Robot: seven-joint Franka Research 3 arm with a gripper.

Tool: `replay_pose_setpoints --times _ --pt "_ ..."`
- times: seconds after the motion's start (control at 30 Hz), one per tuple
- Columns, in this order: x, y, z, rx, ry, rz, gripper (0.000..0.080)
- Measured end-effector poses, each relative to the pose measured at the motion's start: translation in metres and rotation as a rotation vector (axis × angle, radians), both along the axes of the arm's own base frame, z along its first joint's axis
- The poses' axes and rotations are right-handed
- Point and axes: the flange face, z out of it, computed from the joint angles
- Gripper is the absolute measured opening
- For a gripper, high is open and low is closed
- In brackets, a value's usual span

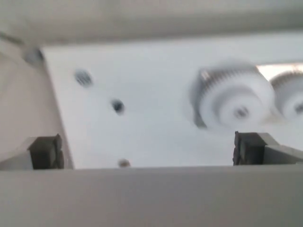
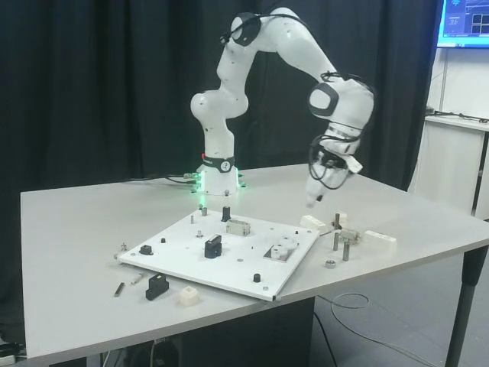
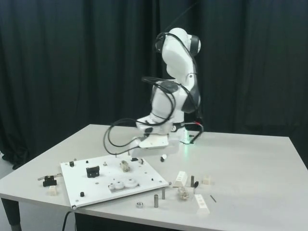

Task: Remove round peg 2.

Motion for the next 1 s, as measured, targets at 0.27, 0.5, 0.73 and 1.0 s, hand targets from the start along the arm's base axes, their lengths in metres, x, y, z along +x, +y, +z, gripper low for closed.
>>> replay_pose_setpoints --times 0.27,0.5,0.73,1.0 --pt "-0.011 -0.059 0.008 0.013 0.046 0.006 0.0800" --pt "-0.028 -0.107 0.006 0.031 0.080 0.012 0.0800" --pt "-0.046 -0.148 -0.001 0.040 0.092 0.011 0.0800" --pt "-0.068 -0.192 -0.011 0.043 0.084 -0.003 0.0800"
